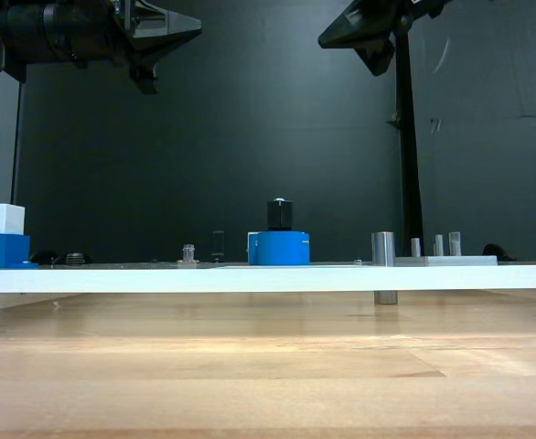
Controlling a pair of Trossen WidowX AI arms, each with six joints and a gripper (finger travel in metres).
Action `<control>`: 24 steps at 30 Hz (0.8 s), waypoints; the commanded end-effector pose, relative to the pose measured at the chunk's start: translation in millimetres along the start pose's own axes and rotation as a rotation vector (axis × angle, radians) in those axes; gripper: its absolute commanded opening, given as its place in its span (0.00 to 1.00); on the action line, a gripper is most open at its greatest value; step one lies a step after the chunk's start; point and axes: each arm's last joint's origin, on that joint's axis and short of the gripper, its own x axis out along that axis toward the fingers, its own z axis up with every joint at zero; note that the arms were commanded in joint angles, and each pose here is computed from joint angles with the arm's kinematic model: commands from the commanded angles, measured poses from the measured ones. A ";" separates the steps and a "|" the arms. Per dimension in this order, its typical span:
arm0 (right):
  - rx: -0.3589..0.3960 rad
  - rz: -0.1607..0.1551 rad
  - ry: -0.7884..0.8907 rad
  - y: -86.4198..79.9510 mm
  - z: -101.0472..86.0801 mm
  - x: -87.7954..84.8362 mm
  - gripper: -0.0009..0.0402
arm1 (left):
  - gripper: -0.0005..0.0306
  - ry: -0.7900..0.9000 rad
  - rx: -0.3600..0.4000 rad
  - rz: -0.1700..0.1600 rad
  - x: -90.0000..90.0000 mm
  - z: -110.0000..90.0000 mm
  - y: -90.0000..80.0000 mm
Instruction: Pick the 16mm cylinder and place it in the container
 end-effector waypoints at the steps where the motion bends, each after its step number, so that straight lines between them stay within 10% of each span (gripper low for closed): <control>1: -0.007 -0.006 0.074 0.6 5.1 -4.1 0.02 | 0.02 0.000 0.000 0.000 0.1 0.0 0.0; 24: -0.008 -0.038 0.420 7.9 13.6 1.5 0.02 | 0.02 0.000 0.000 0.000 0.1 0.0 0.1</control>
